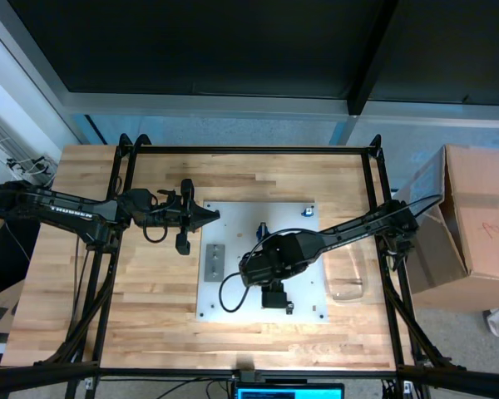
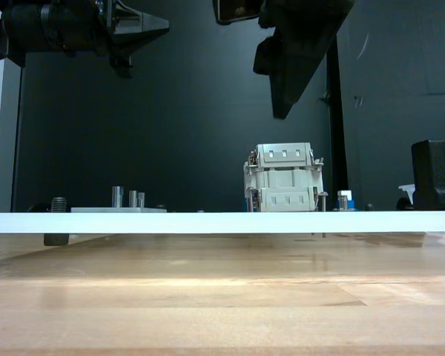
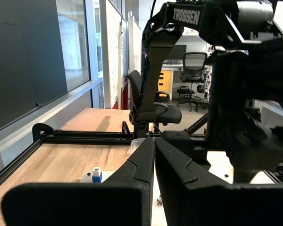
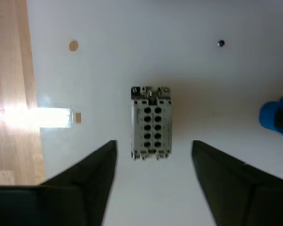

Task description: Remove the HAN10E connector from the taskboard and place in the container

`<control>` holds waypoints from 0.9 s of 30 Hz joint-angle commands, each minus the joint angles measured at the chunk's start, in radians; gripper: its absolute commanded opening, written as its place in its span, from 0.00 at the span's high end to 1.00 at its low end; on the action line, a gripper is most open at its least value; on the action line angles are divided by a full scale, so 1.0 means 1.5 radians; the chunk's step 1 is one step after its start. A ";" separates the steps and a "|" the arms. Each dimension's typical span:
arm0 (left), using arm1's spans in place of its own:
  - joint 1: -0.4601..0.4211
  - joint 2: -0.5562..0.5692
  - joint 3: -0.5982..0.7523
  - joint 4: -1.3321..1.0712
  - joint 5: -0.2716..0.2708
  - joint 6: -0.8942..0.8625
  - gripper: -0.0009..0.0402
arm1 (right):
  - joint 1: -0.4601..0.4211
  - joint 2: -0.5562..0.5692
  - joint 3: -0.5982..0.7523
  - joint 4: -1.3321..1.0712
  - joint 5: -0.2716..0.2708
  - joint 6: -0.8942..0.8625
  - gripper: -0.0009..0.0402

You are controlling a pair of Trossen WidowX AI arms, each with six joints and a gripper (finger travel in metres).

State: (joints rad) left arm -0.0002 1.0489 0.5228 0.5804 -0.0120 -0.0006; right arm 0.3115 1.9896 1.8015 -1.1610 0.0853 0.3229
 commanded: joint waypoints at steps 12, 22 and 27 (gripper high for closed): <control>0.000 0.000 0.000 0.000 0.000 0.000 0.98 | -0.002 0.049 -0.009 0.032 -0.001 -0.012 0.18; 0.000 0.000 0.000 0.000 0.000 0.000 0.98 | -0.003 0.081 -0.009 0.034 -0.007 -0.012 0.19; 0.000 0.000 0.000 0.000 0.000 0.000 0.98 | -0.003 0.081 -0.009 0.034 -0.006 -0.012 0.29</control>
